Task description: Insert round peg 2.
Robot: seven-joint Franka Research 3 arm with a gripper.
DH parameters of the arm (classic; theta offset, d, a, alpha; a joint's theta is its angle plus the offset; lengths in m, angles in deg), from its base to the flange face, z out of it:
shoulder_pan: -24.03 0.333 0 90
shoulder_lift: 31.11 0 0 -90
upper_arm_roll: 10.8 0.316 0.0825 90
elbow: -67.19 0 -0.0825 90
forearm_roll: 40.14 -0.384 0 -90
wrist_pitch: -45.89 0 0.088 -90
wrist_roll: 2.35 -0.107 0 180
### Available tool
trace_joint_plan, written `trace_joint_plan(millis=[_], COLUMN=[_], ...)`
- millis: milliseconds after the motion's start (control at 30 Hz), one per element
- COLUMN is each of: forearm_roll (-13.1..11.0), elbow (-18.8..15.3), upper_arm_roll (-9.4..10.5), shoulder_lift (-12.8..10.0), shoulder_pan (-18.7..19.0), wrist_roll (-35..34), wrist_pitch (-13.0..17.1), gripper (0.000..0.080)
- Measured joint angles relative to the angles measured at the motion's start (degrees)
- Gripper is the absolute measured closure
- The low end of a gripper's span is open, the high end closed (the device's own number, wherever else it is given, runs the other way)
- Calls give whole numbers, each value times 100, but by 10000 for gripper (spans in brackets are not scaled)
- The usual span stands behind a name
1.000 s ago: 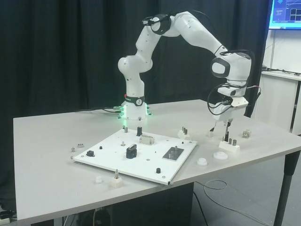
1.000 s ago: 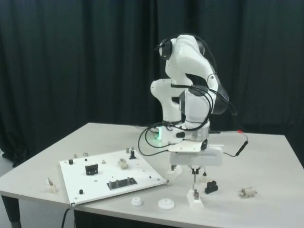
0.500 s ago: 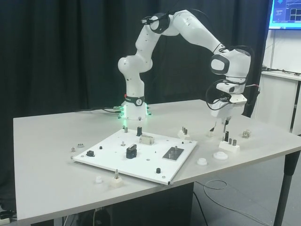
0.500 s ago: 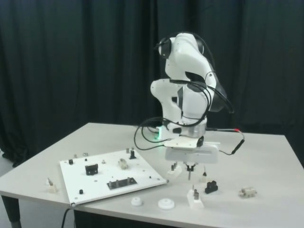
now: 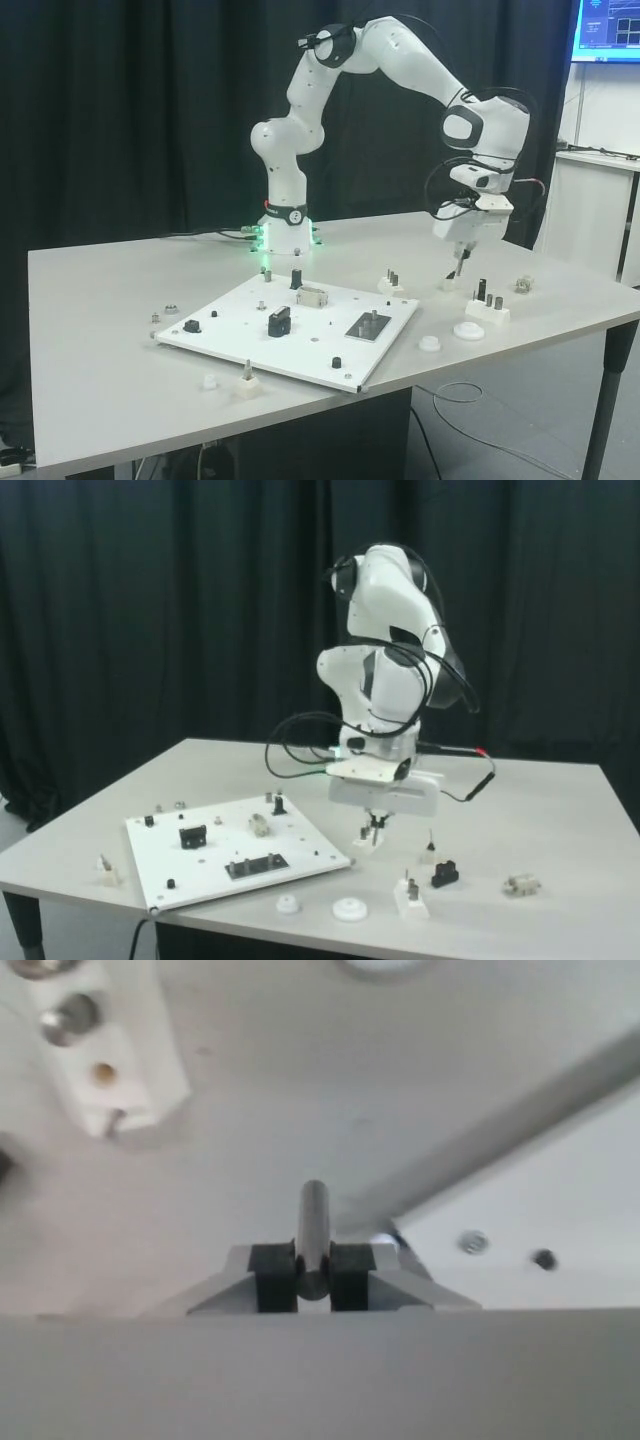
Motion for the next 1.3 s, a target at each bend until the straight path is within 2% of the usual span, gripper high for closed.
trace_joint_plan(millis=[267,633,967,1300], forearm_roll=[310,642,873,1000], elbow=[-70,-386,-949,-1491], upper_arm_roll=[-55,-47,-32,-34], shoulder_lift=[110,384,817,1230], shoulder_pan=[-104,-418,-821,-1260], wrist_roll=[0,113,430,813], wrist_pitch=[-270,-481,-470,-217], gripper=[737,737,737,737])
